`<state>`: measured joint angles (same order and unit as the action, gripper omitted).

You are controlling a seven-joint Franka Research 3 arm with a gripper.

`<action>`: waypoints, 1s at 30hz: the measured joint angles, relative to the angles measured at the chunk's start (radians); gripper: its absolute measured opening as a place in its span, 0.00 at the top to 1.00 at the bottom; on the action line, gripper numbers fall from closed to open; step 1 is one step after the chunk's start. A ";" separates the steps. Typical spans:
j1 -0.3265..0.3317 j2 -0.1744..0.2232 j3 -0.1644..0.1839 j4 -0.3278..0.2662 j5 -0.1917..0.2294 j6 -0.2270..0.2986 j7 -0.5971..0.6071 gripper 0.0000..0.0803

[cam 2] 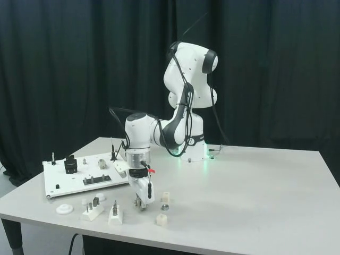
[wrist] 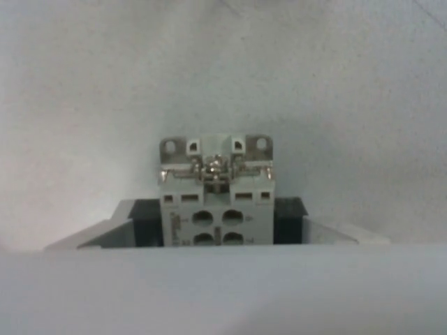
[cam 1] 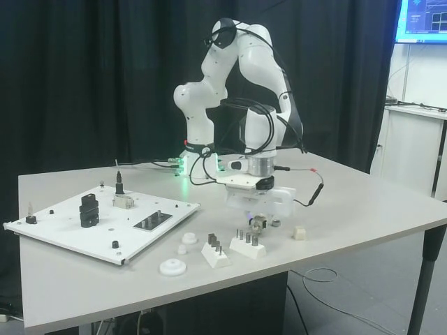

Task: Insert waterproof.

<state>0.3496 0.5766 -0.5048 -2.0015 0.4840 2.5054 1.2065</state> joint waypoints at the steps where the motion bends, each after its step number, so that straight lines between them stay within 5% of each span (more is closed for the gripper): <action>1: 0.000 -0.003 0.000 0.000 -0.001 -0.001 0.000 0.61; 30: -0.006 -0.036 -0.004 0.000 -0.024 -0.026 0.005 0.61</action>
<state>0.3441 0.5408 -0.5093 -2.0015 0.4595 2.4793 1.2117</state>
